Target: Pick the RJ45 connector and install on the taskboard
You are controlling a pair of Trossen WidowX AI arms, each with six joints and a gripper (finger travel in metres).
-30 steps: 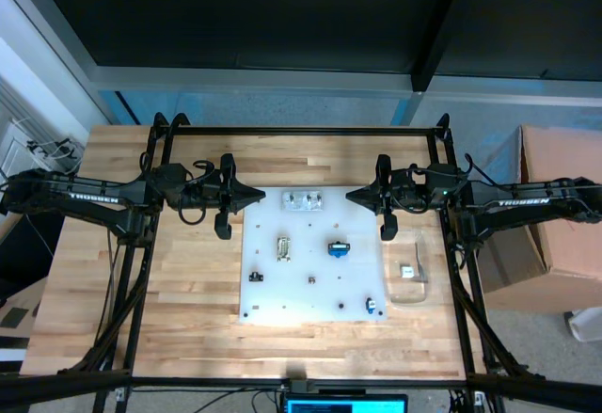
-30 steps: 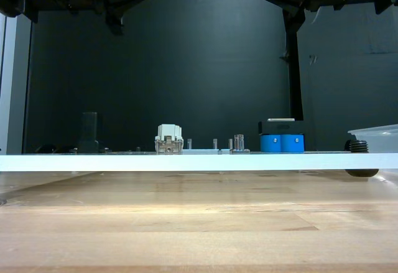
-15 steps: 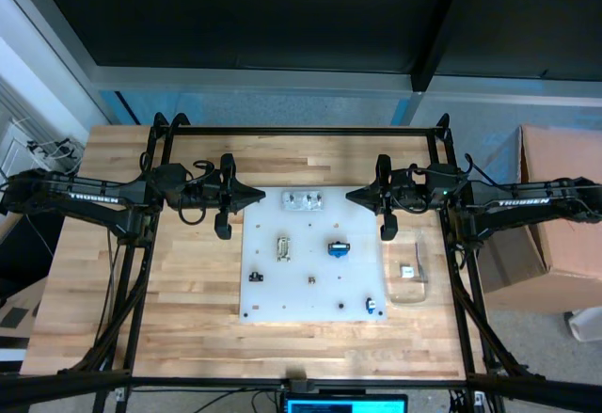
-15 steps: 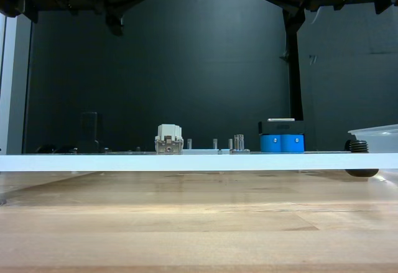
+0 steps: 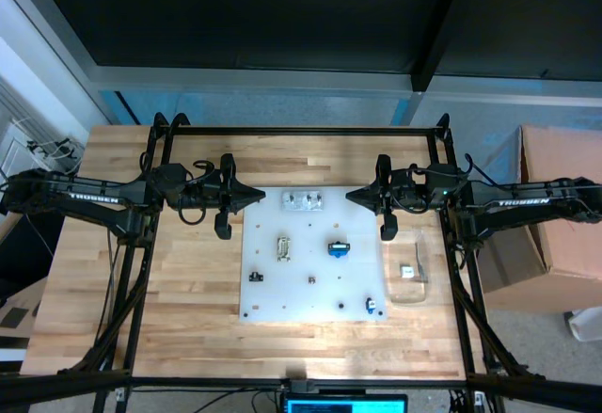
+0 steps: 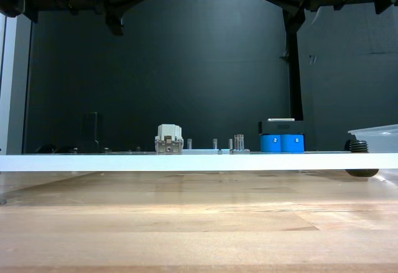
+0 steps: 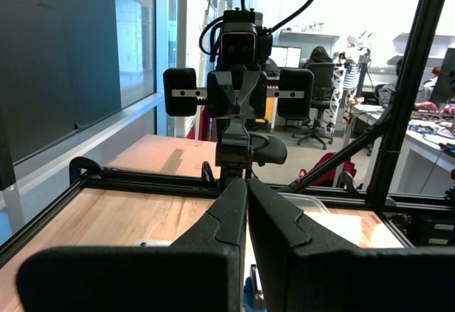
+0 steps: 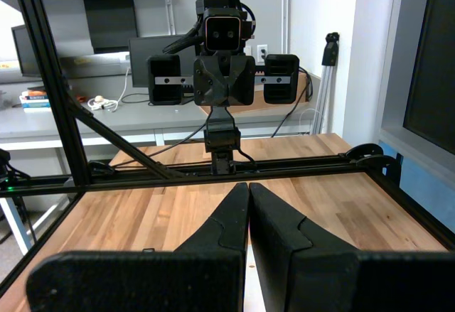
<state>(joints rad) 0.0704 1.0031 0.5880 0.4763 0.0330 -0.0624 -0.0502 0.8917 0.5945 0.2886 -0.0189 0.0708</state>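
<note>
My left gripper (image 5: 261, 196) hangs high over the table beyond the white board's (image 5: 282, 305) far left corner, shut and empty; in its wrist view the fingers (image 7: 227, 205) are closed on nothing. At the far right corner my right gripper (image 5: 349, 197) mirrors it, also shut and empty (image 8: 249, 186). The blue jack (image 5: 374, 308) at the board's near right corner shows a pale top with a small dark mark. The white block (image 5: 407, 270) lies in the clear tray (image 5: 410, 293). I cannot tell where the connector is.
Other fittings stand on the board: a blue part (image 5: 338, 248), a pale connector housing (image 5: 283, 247) and a clear piece (image 5: 304, 201) at the far edge. A black frame (image 5: 301, 132) rings the table. A cardboard box (image 5: 555, 215) sits off to the right.
</note>
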